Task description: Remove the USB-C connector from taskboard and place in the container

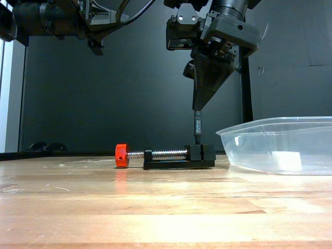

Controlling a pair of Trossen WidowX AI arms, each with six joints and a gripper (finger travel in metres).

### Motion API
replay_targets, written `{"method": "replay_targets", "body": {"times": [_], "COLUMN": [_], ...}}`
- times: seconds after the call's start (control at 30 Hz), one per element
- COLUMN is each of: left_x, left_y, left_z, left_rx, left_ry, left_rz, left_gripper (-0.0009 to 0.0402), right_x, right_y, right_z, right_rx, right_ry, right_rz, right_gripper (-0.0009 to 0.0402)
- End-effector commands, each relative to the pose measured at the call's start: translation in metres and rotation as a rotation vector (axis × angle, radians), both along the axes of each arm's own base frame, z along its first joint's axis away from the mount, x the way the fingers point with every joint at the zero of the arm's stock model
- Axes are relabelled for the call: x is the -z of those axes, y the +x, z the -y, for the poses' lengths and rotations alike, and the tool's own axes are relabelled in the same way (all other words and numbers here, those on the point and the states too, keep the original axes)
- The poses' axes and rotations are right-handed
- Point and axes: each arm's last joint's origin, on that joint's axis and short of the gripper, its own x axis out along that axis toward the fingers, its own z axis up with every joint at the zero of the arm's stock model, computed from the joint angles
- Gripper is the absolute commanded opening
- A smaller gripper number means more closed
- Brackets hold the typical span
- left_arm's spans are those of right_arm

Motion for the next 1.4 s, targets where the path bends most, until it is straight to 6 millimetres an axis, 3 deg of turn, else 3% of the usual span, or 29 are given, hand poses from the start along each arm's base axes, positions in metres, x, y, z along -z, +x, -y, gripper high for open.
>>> {"method": "replay_targets", "body": {"times": [0.03, 0.77, 1.1, 1.4], "left_x": [0.000, 0.000, 0.000, 0.000], "left_y": [0.000, 0.000, 0.000, 0.000], "left_z": [0.000, 0.000, 0.000, 0.000], "left_rx": [0.000, 0.000, 0.000, 0.000], "left_ry": [0.000, 0.000, 0.000, 0.000], "left_rz": [0.000, 0.000, 0.000, 0.000], "left_gripper": [0.0000, 0.0000, 0.0000, 0.0000], "right_x": [-0.002, -0.038, -0.040, -0.030], "right_y": [-0.001, -0.009, -0.016, -0.043], "right_z": [0.001, 0.003, 0.003, 0.007], "right_rx": [0.002, -0.004, 0.002, 0.020], "right_ry": [0.001, 0.007, 0.007, 0.008], "right_rz": [0.003, 0.044, 0.035, -0.004], "right_gripper": [-0.0001, 0.0000, 0.0000, 0.0000]}}
